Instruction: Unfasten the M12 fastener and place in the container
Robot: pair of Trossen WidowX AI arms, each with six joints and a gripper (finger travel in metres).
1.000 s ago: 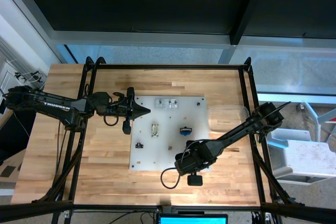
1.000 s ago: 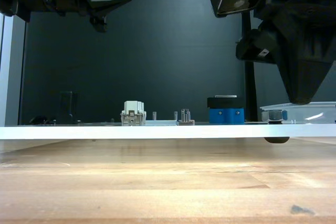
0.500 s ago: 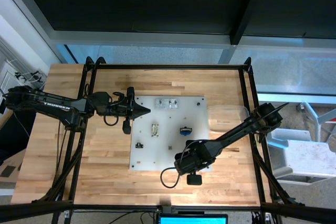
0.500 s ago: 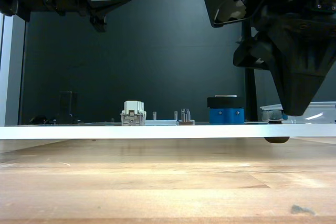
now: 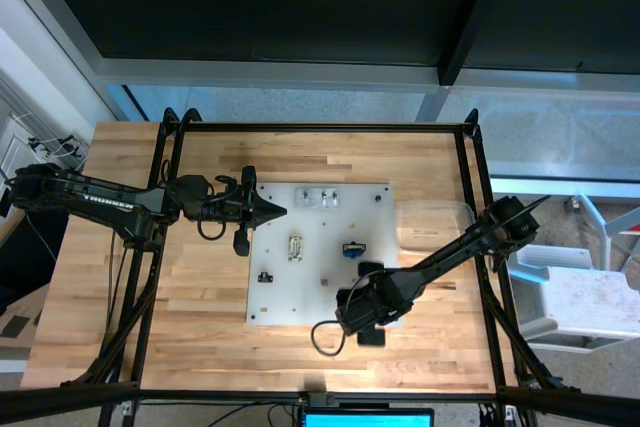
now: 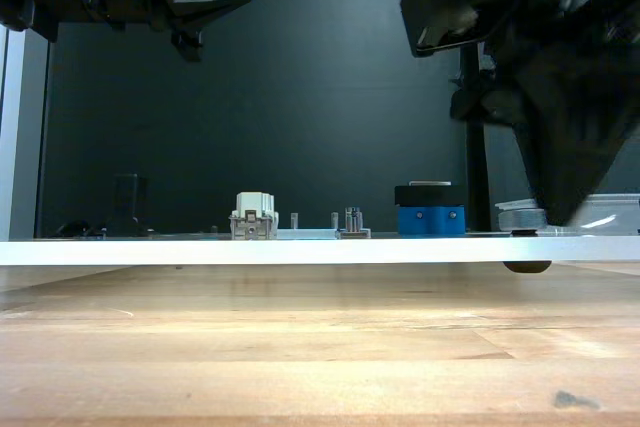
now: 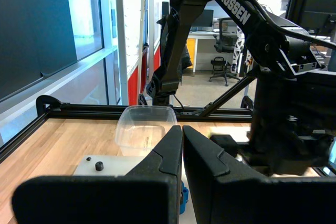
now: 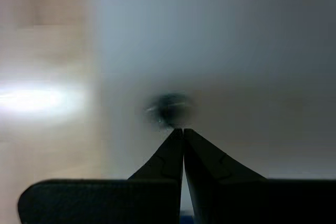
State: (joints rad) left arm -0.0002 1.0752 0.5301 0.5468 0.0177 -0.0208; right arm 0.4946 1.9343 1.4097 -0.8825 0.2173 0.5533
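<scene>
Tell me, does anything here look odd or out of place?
Nothing spilled or broken. The right gripper, low over the white board's near right edge, is shut empty, the nut just past its tips. The left gripper hangs parked, shut.

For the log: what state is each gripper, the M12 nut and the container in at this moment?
M12 nut: seemingly on its stud, ungripped.
Container: upright, open-topped, nothing inside.
Left gripper: shut, empty, raised over the left edge of the board.
Right gripper: shut on nothing, low over the board's near right edge, tips just short of the nut.
</scene>
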